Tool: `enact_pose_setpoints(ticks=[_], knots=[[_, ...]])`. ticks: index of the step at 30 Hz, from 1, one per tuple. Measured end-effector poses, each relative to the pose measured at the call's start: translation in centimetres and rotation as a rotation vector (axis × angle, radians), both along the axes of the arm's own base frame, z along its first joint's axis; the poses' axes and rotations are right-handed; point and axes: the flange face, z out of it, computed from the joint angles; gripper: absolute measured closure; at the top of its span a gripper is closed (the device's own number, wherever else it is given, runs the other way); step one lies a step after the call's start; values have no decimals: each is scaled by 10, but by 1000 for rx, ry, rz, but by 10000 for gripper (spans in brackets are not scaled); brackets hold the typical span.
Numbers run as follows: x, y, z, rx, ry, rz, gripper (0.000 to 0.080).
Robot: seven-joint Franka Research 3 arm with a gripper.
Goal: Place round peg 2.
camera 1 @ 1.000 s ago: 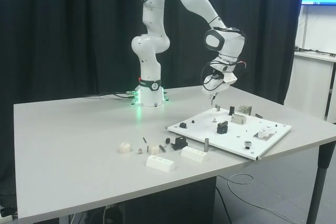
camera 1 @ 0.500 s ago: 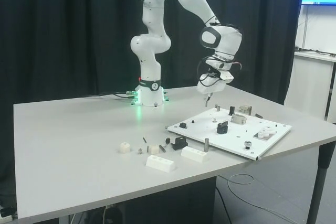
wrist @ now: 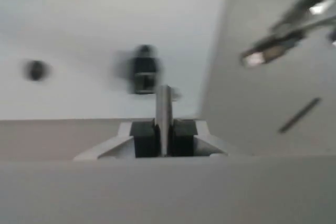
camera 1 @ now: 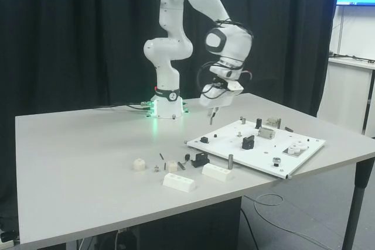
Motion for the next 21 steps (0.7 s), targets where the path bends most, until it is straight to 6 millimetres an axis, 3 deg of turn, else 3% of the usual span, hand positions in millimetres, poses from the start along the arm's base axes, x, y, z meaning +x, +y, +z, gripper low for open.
enact_pose_setpoints(ticks=[12, 21], knots=[[29, -94, -8, 19, -11, 60, 734], [44, -148, -18, 8, 12, 112, 734]])
